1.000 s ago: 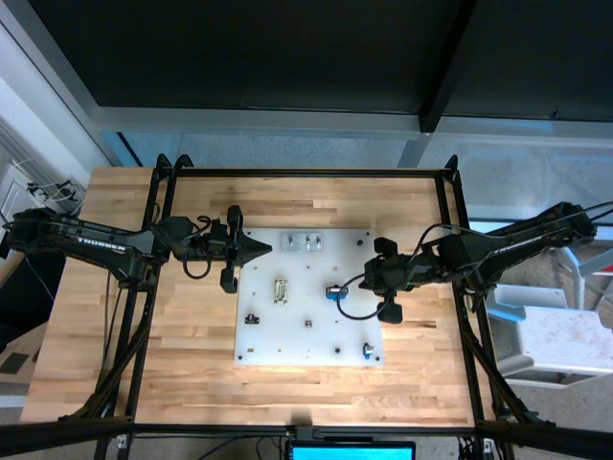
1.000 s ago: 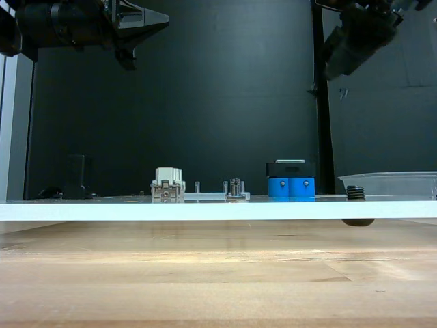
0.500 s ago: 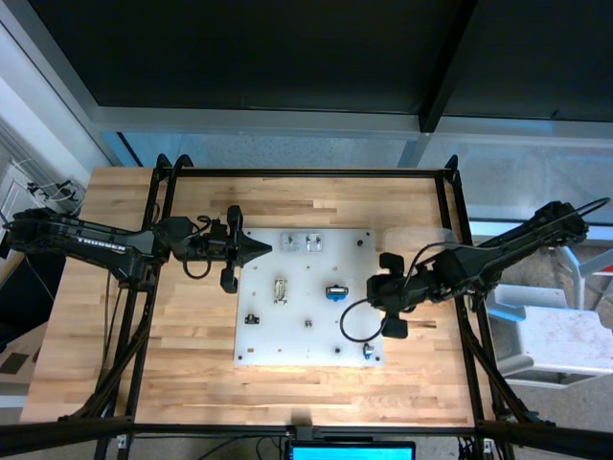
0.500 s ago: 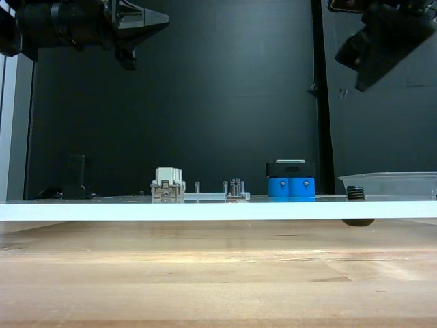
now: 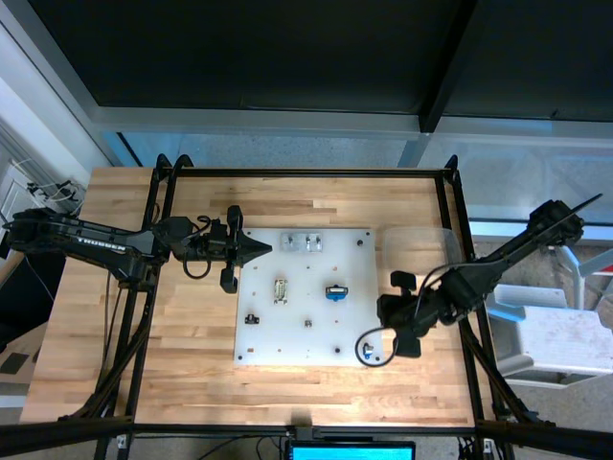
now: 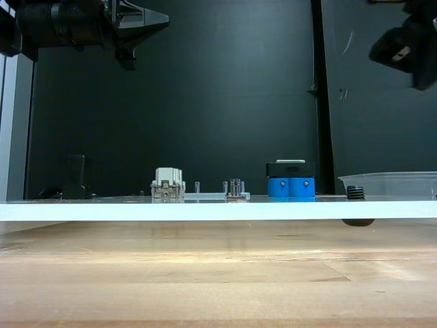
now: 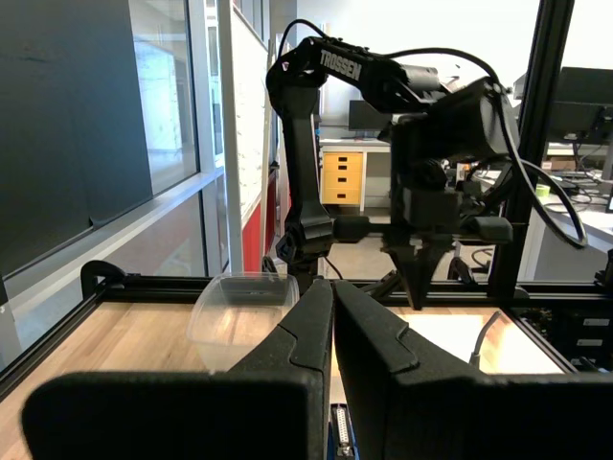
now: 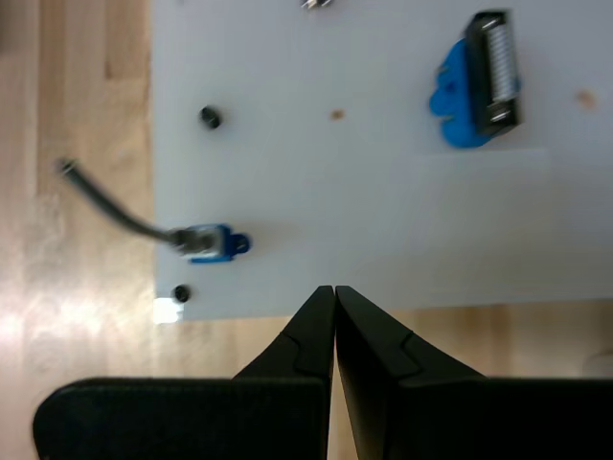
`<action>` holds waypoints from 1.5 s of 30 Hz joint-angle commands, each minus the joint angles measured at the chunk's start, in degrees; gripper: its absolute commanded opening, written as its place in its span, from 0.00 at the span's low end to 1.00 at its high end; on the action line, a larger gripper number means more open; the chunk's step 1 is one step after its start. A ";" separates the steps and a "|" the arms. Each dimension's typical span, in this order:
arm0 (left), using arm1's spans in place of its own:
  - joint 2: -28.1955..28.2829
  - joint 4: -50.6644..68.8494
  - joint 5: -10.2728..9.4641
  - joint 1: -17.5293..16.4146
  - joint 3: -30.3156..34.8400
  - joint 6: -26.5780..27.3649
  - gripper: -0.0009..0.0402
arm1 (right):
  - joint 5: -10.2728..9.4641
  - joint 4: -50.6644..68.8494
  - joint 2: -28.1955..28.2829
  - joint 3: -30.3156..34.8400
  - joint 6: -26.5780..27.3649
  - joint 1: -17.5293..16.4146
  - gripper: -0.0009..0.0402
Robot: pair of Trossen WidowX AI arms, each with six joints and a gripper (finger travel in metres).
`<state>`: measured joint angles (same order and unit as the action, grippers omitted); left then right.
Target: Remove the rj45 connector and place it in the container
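- We see the rj45 connector point(image 8: 189, 240) at the near right corner of the white board point(image 8: 335, 192). Its plug end lies against the small blue socket block point(image 8: 226, 244), and its thin cable runs off the board edge over the wooden table point(image 8: 77, 316).
- From above, the same cable curls in a small loop at that corner point(image 5: 364, 347), just beside the board's right edge.
- The right gripper point(image 8: 333, 292) has its jaws pressed together with nothing between them. The fingers point(image 8: 305, 350) meet along a thin seam.
- Its tips hang over the board's right edge, near the connector but apart from it. We see no contact with the plug, the cable or the socket block.
- In the low view the right gripper point(image 6: 408, 49) is high above the board.
- The blue-and-black part point(image 8: 479, 81) sits mid-board, well apart from the right gripper's tips.
- The container point(image 5: 415, 246) stands on the table just beside the board's far right corner, and we see nothing in it. The low view shows its clear low wall point(image 6: 392, 183).
- The left gripper point(image 5: 261, 247) hovers over the board's left edge, well apart from the connector. Its jaws are closed too, fingers point(image 7: 308, 335) touching and holding nothing, and it is raised high point(image 6: 161, 23).
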<state>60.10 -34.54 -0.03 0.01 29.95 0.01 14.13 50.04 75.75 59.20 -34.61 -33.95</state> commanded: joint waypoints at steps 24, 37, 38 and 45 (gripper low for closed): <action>0.00 0.00 0.00 -0.02 0.00 0.00 0.02 | 1.46 -0.74 9.14 4.63 -7.56 -6.08 0.40; 0.00 0.00 0.00 -0.02 0.00 0.00 0.02 | 4.24 -3.32 11.58 4.59 -8.81 -7.30 0.48; 0.00 0.00 0.00 0.00 0.00 0.00 0.02 | 4.24 -3.50 11.78 4.59 -8.72 -7.34 0.48; 0.00 0.00 0.00 0.00 0.00 0.00 0.02 | 4.35 -4.87 12.61 4.57 -8.15 -7.82 0.48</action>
<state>60.10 -34.52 -0.03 0.01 29.95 0.01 18.46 45.36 88.14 63.81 -43.18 -41.74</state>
